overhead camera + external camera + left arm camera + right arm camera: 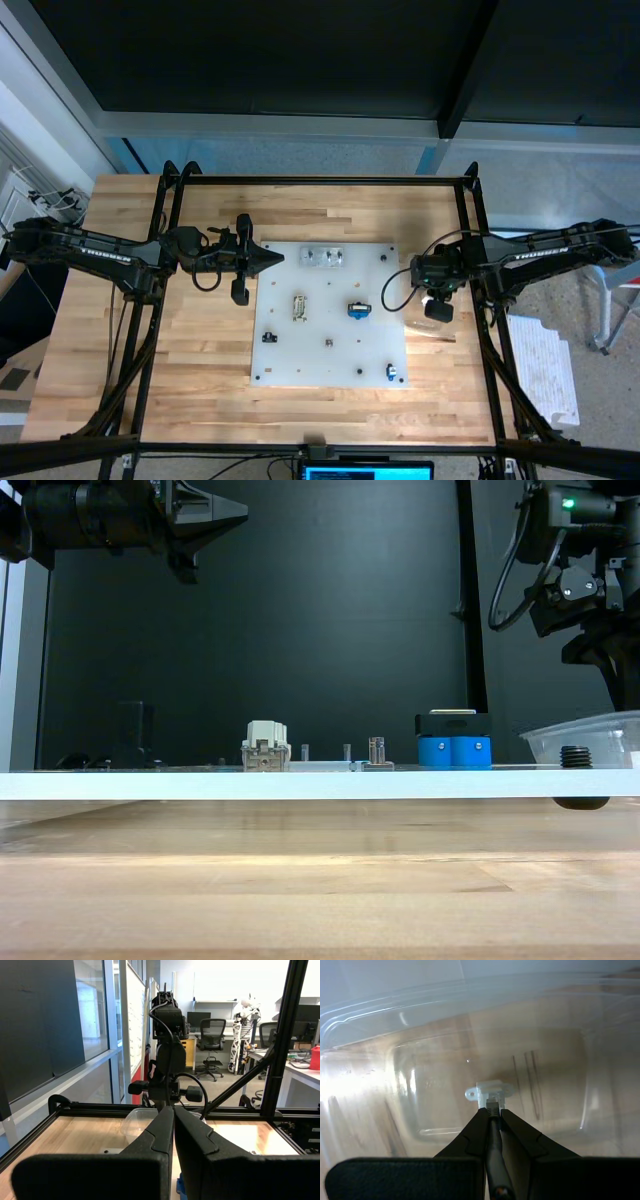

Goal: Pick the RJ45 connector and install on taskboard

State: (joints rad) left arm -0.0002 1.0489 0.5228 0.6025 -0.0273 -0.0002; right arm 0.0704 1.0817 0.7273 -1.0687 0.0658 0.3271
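Where the RJ45 connector (pixel 490 1094) sits: at the fingertips of the right gripper (pixel 491 1110), over the clear tray (pixel 365 1022), just beside the taskboard (pixel 300 355).
Right gripper: clamped on the plug's rear end.
Left gripper (pixel 268 258): fingers pressed together, empty, poised high over the board's left edge.
Handling: likely featherweight, rigid, slick plastic; its thin flanges look breakable, so grip the body, not the tabs.

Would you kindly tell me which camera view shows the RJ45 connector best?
The right wrist view: the RJ45 connector sits pinched in the right gripper above the clear tray. High and low views show only that gripper over the tray; the left wrist view shows none of it. The left gripper hangs shut near the taskboard.
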